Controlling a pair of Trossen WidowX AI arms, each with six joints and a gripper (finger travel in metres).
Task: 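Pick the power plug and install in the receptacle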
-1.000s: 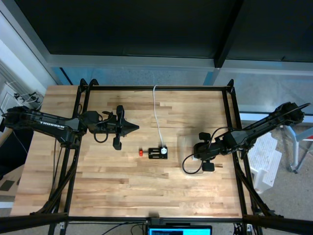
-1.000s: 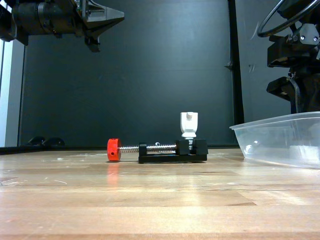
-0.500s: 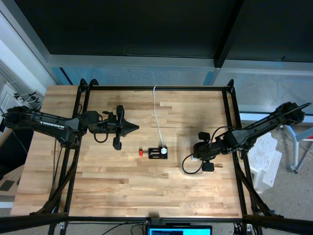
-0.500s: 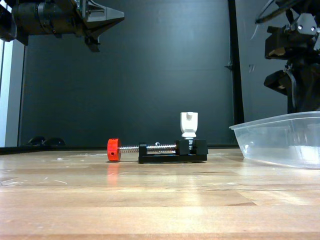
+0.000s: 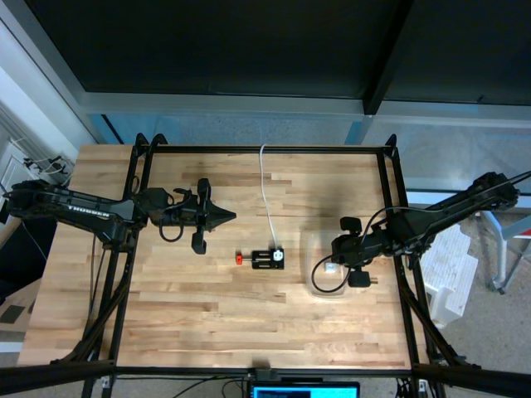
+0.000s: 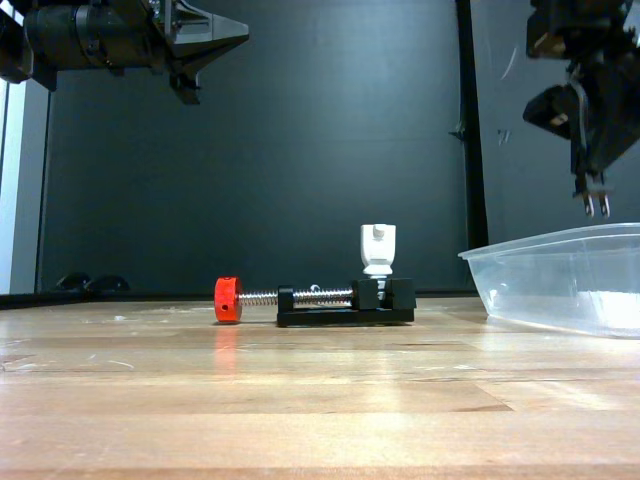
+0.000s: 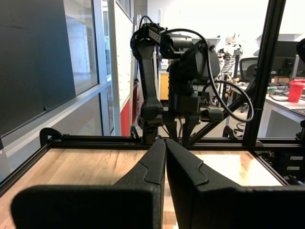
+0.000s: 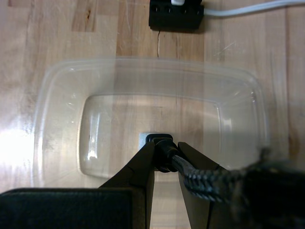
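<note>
Overhead, a wooden table (image 5: 207,332) w/ a small black vise (image 5: 267,259) near its middle; all places below are given relative to that vise. Well left of the vise & high above it, the left gripper (image 5: 226,216) hangs parked, fingers pressed together on nothing. Right of the vise sits a clear tray (image 6: 540,275), & above it the right gripper (image 8: 166,145) points down, jaws narrowed onto the power plug (image 8: 164,160). From table height, two metal prongs (image 6: 597,207) point down, above the tray's rim. A dark braided lead (image 8: 200,179) runs back from the plug along the gripper. Beneath the plug, on the tray floor, lies a small white block (image 8: 145,138). The vise has a red knob (image 6: 227,299) at its left end & clamps the receptacle (image 6: 377,245), a white socket head standing upright at its right end, w/ a white cable (image 5: 265,191) running from the vise toward the table's far edge. Step in hand, as I judge it: carry the plug left to the vise. To do it well, hold height until past the tray wall, keep the prongs vertical & stop directly above the socket head. Match the prongs to its slots (too small to make out), then lower straight & press gently. A tilted entry or drag from the lead could skew the plug in the jaws.
</note>
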